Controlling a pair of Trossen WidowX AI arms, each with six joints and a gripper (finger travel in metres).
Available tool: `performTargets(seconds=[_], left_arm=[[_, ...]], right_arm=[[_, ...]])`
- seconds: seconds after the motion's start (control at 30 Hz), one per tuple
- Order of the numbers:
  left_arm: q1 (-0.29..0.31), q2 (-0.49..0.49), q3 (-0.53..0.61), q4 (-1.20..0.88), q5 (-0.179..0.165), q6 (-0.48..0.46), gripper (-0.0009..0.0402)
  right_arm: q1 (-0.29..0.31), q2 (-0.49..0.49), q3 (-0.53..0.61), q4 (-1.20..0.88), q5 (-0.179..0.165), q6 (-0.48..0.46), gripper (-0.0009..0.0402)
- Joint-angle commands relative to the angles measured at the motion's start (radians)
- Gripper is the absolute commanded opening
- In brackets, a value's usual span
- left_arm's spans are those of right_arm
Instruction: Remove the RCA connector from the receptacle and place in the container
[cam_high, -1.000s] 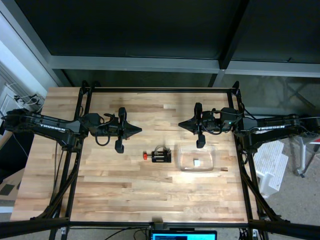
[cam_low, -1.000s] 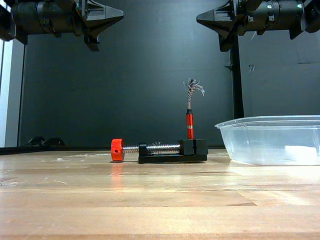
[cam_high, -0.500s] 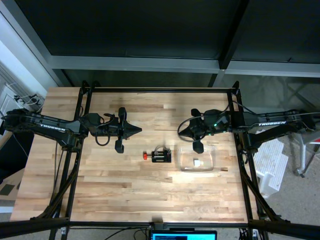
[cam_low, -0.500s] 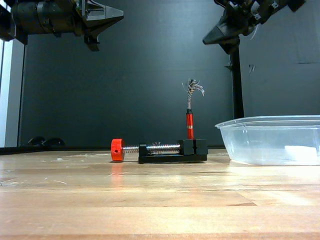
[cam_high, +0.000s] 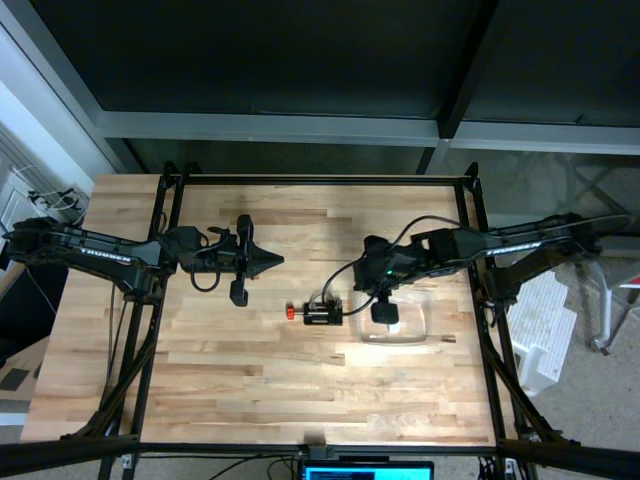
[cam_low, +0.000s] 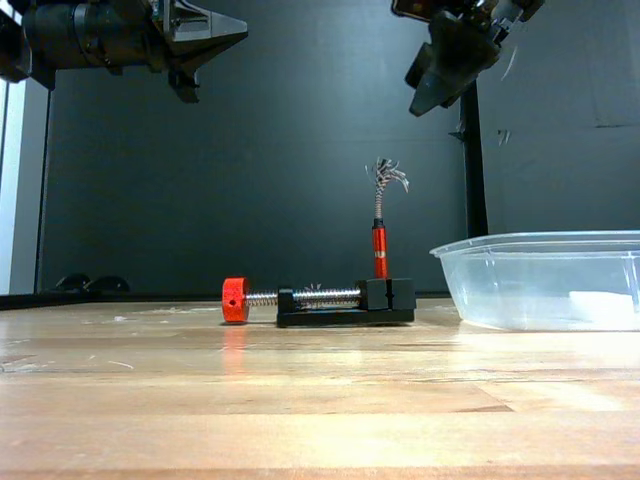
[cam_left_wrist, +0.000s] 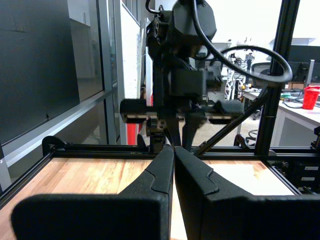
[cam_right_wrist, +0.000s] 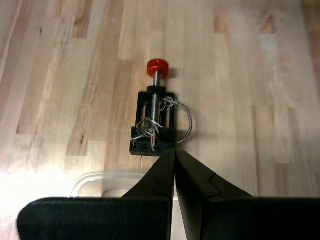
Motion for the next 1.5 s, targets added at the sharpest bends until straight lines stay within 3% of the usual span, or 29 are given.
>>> performTargets(seconds=[0.03,0.1,0.43,0.6,1.3,1.5], left_arm=[[0.0,0.0,0.0,0.0,0.0,0.0,0.0],[0.0,0.0,0.0,0.0,0.0,0.0,0.0],[0.0,0.0,0.0,0.0,0.0,0.0,0.0],[0.0,0.0,0.0,0.0,0.0,0.0,0.0],[0.0,0.0,0.0,0.0,0.0,0.0,0.0],[0.0,0.0,0.0,0.0,0.0,0.0,0.0]], right_arm=[[0.016,0.054,0.033,-0.03,0.027,0.018,0.0013],[0.024,0.085,0.046,-0.037,0.041,0.028,0.0029],[0.04,0.201,0.077,-0.037,0.049,0.094,0.0144],[0.048,0.256,0.092,-0.033,0.048,0.105,0.018],[0.057,0.409,0.093,0.062,0.047,0.119,0.0184],[0.058,0.401,0.091,0.076,0.048,0.119,0.0184]])
